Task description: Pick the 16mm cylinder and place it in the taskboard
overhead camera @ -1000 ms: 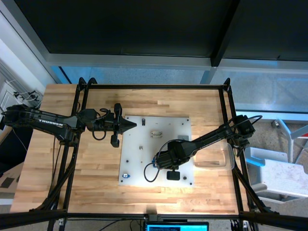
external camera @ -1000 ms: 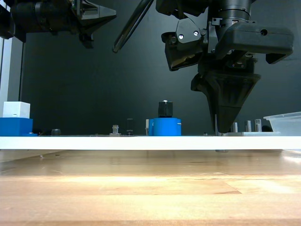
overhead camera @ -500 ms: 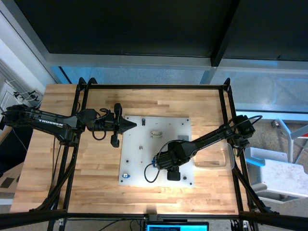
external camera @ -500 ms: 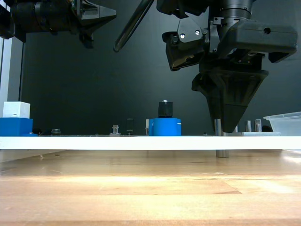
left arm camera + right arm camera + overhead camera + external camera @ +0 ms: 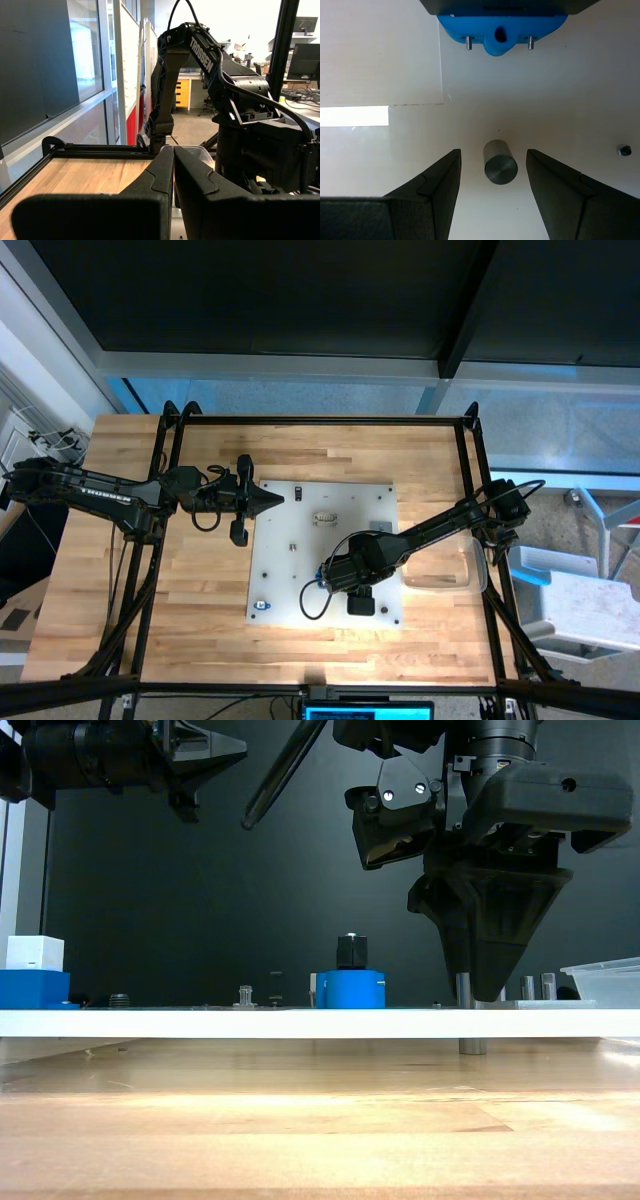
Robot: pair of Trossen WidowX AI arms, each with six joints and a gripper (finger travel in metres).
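The 16mm cylinder (image 5: 500,164) is standing upright in the taskboard (image 5: 570,100), centred inside the spread-open right hand (image 5: 492,152); the left hand (image 5: 173,165), pinched together, is hovering at the board's ten o'clock.

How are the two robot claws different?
The left gripper is shut; the right gripper is open. The left gripper hangs high over the taskboard's edge; the right gripper is low, straddling the upright 16mm cylinder without touching it. Both are black.
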